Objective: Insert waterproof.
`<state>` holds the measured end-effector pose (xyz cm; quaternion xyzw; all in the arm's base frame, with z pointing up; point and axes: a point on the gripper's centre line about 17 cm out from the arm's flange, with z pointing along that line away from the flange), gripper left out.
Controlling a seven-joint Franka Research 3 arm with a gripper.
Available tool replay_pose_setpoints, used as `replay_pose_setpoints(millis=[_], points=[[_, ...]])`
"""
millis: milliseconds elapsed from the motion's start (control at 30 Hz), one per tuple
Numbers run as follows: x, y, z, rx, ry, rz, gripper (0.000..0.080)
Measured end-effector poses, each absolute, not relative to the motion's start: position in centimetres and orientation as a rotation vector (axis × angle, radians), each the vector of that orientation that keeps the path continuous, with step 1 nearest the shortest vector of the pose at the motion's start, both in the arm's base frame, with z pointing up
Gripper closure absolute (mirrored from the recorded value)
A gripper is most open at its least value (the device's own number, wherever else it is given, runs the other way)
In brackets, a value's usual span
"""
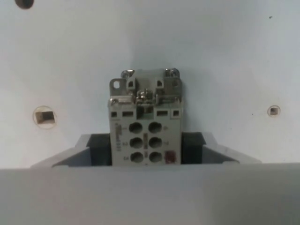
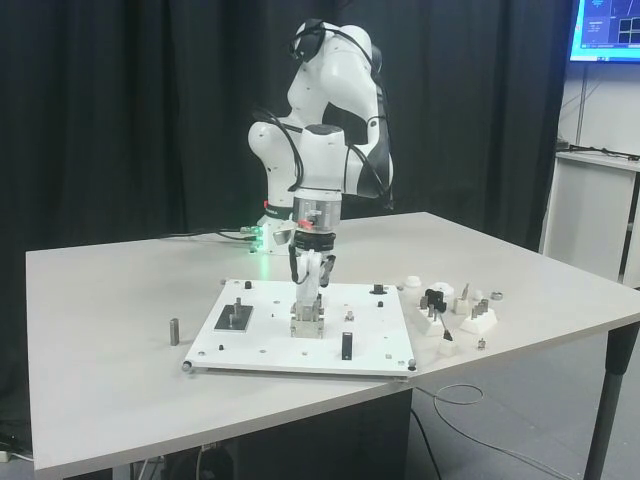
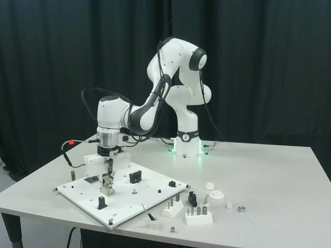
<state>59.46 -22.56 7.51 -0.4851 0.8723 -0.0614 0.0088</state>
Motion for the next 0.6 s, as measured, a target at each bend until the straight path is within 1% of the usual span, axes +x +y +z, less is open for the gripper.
replay_pose_setpoints(millis=[600], points=[[59.27,-22.51,7.5,-1.521,2.733,-0.171,0.0492]])
